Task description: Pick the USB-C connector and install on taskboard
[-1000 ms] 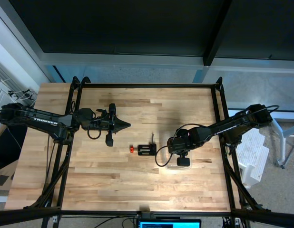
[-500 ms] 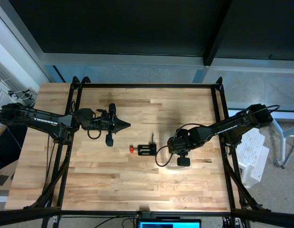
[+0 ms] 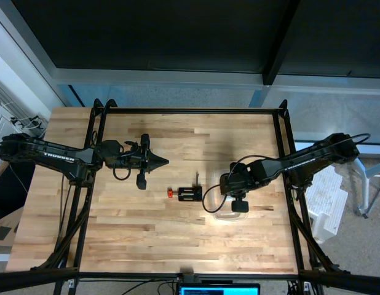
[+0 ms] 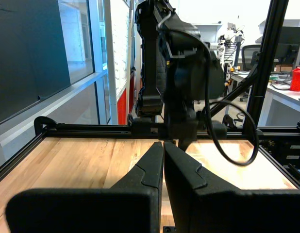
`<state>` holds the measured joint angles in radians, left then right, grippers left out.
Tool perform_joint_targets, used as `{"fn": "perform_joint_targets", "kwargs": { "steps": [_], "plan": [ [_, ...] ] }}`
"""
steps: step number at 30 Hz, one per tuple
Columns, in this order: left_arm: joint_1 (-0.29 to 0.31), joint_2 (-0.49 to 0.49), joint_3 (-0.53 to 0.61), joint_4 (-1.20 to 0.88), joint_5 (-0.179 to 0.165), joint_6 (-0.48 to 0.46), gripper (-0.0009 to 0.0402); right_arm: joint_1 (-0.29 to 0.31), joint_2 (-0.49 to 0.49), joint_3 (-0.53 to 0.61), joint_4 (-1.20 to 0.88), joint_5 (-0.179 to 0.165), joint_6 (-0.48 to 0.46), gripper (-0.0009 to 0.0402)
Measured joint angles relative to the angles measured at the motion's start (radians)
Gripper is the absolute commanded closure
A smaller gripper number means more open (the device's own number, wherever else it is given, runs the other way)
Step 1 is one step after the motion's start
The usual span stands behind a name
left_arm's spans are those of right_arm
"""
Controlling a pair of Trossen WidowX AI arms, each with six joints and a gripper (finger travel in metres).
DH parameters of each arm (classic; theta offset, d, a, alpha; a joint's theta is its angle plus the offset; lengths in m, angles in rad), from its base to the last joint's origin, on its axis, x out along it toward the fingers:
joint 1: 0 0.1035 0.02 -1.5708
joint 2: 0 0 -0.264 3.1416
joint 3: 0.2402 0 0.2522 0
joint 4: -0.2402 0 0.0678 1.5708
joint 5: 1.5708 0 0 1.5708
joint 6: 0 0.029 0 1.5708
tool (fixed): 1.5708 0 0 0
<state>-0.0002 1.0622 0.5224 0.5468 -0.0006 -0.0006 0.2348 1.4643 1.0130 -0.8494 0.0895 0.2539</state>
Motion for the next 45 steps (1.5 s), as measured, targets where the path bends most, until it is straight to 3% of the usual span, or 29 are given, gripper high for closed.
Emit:
{"fn": "perform_joint_targets", "kwargs": {
  "steps": [6,10,14,24,45],
  "plan": [
    [0.0,0.0,0.0,0.0,0.0,0.0,0.0393,-0.016,-0.017,0.098,-0.092,0.003,-0.017,0.0393],
    [0.0,0.0,0.0,0.0,0.0,0.0,0.0393,-0.017,-0.017,0.152,-0.115,0.017,-0.072,0.0394],
    [0.0,0.0,0.0,0.0,0.0,0.0,0.0393,-0.021,-0.006,0.2,-0.12,0.04,-0.067,0.0393],
    [0.0,0.0,0.0,0.0,0.0,0.0,0.0393,-0.055,0.105,0.307,-0.144,0.049,-0.043,0.0393],
    [0.0,0.0,0.0,0.0,0.0,0.0,0.0393,-0.065,0.298,0.501,-0.14,0.049,-0.106,0.0393]
  ]
}}
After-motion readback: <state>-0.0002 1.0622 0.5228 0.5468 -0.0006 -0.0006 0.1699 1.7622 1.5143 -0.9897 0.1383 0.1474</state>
